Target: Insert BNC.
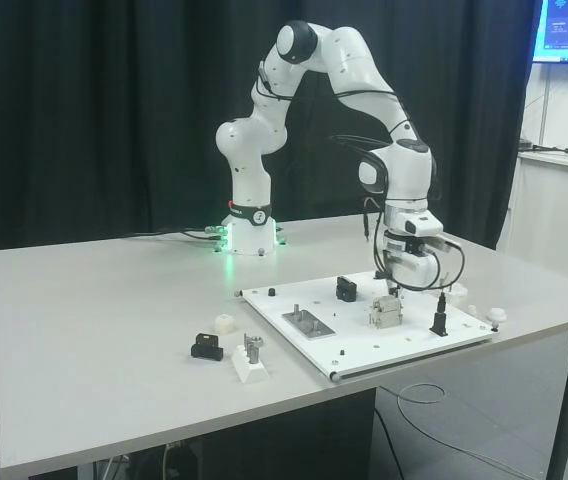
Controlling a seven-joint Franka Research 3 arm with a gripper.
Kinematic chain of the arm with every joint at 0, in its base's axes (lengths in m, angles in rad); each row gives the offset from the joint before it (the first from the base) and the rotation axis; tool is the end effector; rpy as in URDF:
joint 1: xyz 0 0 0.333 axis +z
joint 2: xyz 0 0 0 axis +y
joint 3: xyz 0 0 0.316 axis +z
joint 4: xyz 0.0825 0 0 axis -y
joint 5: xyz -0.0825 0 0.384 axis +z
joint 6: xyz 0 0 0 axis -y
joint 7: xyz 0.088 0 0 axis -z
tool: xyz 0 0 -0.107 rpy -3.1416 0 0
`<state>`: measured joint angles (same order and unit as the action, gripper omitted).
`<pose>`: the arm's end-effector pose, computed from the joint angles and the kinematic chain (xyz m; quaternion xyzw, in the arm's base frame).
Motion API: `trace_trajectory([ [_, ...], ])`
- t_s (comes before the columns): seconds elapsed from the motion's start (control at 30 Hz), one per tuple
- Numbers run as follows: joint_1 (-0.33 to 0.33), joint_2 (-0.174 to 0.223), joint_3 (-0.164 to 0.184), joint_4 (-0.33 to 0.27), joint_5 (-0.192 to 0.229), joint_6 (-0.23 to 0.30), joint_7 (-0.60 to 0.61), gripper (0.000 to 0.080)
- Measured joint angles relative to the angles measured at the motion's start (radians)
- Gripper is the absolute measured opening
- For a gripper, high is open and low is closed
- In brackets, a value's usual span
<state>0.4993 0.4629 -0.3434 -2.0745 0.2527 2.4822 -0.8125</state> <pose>0.5790 0.0916 0.2133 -0.9213 -0.3887 0.0075 0.0031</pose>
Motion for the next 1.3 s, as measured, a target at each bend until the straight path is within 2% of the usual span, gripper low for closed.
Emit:
trace_trajectory([
  [0.87, -0.001, 0.000, 0.001, 0.000, -0.005, 0.001, -0.302, 0.0123],
  [1.3, -0.001, 0.000, 0.002, 0.000, -0.005, 0.001, -0.408, 0.0123],
])
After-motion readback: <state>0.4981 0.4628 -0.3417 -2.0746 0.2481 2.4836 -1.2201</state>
